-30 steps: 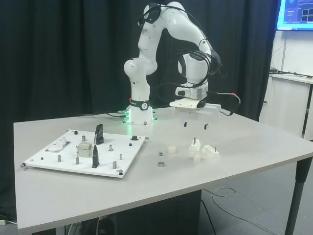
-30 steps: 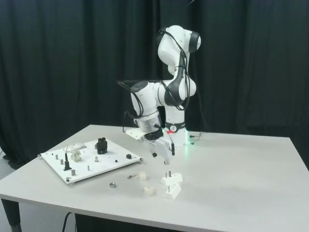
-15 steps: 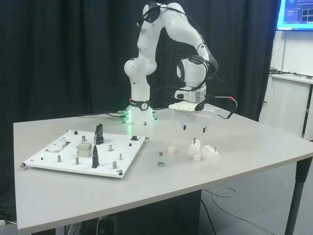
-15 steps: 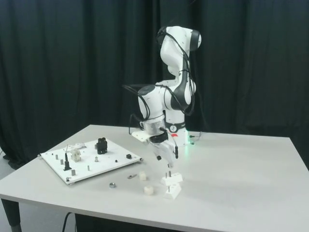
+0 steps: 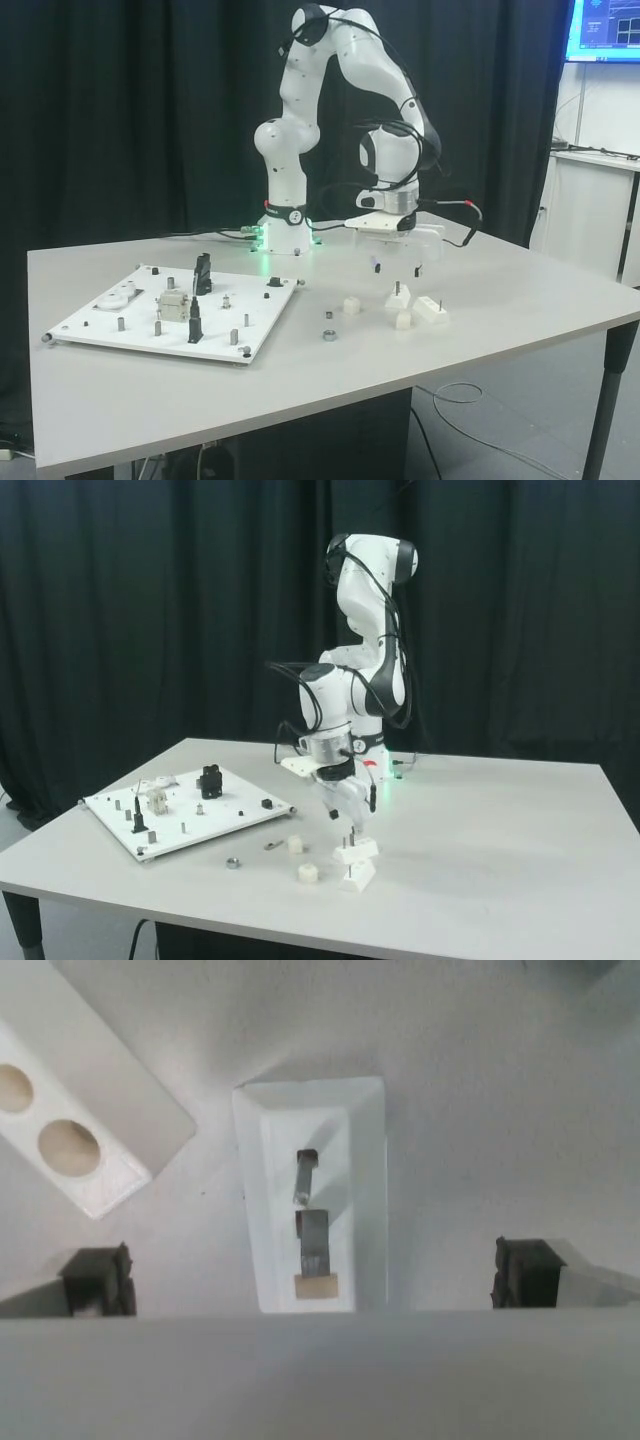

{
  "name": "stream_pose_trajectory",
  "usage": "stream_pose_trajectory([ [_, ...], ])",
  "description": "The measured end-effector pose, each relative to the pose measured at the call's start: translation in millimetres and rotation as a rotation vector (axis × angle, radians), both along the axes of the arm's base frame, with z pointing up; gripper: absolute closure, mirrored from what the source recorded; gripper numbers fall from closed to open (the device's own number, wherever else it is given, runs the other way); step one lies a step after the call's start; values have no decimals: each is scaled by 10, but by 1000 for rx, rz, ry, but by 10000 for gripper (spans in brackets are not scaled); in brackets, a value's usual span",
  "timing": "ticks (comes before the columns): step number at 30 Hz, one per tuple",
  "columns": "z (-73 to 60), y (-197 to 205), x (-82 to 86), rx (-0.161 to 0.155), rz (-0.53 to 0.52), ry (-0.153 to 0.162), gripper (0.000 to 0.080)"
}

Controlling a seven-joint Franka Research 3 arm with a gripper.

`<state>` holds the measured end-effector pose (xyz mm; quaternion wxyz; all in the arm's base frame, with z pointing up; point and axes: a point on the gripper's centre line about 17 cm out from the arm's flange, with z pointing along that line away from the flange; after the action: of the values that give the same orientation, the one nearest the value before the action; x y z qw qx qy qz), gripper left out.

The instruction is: Pick square peg 2.

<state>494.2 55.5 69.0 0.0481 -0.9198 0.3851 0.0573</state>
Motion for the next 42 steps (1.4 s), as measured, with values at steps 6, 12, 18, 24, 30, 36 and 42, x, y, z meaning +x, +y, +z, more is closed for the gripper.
stream_pose_trajectory([
  [6, -60, -7, -17, -11, -1, -17, 3],
  [12, -105, 2, -41, -18, 3, -27, 3],
  [18, -143, 33, -58, -23, 10, -35, 3],
  [24, -180, 64, -75, -28, 18, -44, 3],
  [30, -210, 80, -82, -34, 24, -51, 3],
  [36, -234, 89, -77, -39, 28, -55, 3],
  [42, -259, 94, -66, -45, 31, -61, 3],
])
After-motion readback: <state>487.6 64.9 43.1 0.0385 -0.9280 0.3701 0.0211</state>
